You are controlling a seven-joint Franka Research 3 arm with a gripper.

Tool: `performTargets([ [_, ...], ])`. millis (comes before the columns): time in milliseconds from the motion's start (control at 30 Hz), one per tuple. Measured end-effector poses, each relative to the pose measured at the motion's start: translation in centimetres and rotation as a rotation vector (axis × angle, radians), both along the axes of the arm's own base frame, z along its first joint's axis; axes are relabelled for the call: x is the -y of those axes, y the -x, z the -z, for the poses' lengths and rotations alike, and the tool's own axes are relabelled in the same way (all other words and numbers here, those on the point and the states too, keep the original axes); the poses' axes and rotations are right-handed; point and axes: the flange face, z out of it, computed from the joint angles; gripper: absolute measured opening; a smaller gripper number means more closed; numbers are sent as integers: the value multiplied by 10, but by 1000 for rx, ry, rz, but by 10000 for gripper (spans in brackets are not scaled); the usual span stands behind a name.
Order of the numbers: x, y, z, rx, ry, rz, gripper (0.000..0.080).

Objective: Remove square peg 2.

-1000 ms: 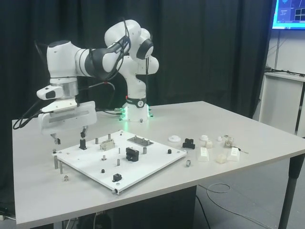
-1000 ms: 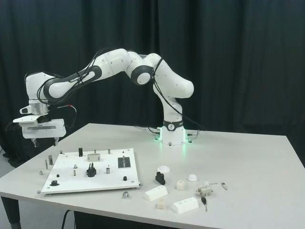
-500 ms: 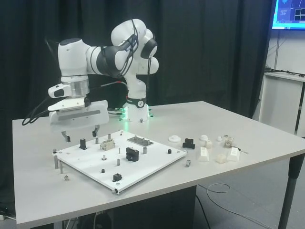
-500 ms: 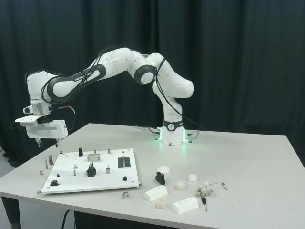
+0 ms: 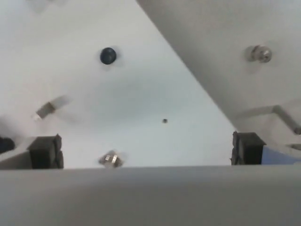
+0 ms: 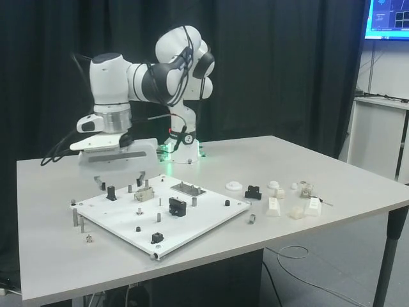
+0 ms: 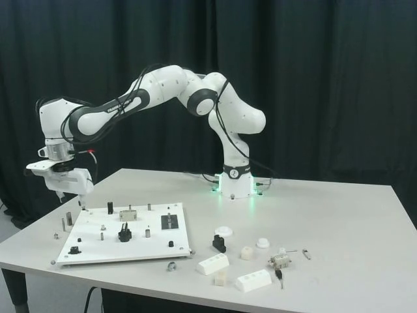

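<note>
Pincer (image 6: 121, 181), fingers spread wide and empty, has swung in from the bench (image 6: 319, 166) edge over the white board (image 6: 204, 214) corner, where square peg 2 (image 6: 130, 188), probably this post, sits ungrasped.

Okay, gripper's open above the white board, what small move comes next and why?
Probably lower the open gripper toward the pegs beneath it. It hangs above the white board's back edge, fingers spread, holding nothing; which peg is square peg 2 I cannot tell.
</note>
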Motion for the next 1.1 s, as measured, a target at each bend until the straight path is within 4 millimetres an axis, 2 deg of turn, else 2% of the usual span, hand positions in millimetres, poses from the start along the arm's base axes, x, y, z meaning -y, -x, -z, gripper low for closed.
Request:
performTargets([
  [433,-32,-15,12,-58,-1,302,800],
  [1100,-76,-26,27,-82,75,627,800],
])
